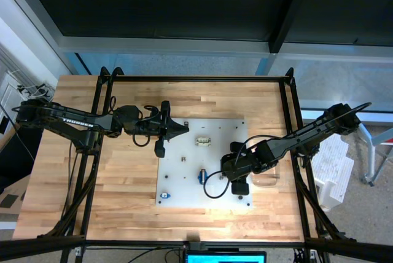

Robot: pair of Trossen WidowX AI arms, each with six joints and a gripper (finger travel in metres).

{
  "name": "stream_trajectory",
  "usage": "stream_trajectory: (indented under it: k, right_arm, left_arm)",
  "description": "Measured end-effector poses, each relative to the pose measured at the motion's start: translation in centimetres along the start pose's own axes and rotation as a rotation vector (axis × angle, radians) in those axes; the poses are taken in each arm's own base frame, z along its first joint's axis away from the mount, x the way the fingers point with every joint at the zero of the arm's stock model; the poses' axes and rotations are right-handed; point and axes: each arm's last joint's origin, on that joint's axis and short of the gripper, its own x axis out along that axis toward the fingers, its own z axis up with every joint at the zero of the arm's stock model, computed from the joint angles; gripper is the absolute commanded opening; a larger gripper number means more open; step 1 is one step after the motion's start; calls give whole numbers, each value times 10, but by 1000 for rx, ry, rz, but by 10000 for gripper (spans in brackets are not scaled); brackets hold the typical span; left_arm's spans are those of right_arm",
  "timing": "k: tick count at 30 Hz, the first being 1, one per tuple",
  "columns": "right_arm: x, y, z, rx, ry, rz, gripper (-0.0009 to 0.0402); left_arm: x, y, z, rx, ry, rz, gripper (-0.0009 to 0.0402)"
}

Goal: Pick the 16mm cylinder and install on the taskboard

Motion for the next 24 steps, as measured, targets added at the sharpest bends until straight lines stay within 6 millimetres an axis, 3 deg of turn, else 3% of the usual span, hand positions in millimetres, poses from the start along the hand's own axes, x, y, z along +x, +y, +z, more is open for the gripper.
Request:
stream_trajectory:
  k: [7,14,24]
  right_arm:
    - [-12,-9,6,-30,-87,20,102]
    - [-38,-38,12,0,-355,51,-5]
    - [-82,-77,3,17,-748,28,-1]
  left_arm:
    - [0,0,0,0,0,0,0]
    - [0,0,0,0,0,0,0]
    - [0,0,0,0,0,0,0]
